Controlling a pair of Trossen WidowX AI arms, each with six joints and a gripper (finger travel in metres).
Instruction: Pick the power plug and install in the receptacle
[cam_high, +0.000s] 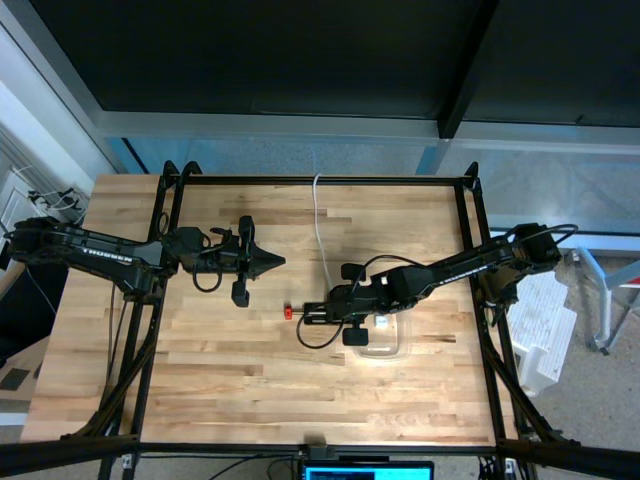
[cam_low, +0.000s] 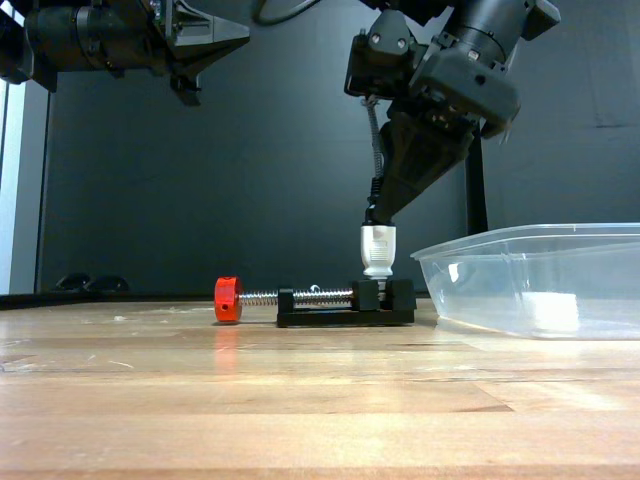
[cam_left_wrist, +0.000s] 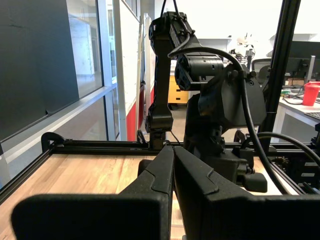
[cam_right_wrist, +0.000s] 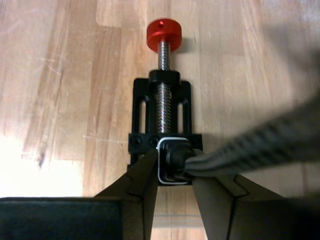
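Pale wooden counter (cam_high: 200, 340), dark wall (cam_low: 250, 150) behind; clear tray (cam_low: 560, 270) just beside the red-knobbed clamp (cam_low: 340, 318); the right gripper (cam_right_wrist: 175, 165) pinches the plug (cam_right_wrist: 175, 152) in its fingers atop the white socket (cam_low: 378, 250) in that clamp; left gripper (cam_left_wrist: 173, 165) hovers well apart, fingers closed.

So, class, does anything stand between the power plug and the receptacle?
Nothing visible. The right gripper holds the power plug directly above the receptacle, which stands in the black clamp. The left gripper hangs shut, high at the left.
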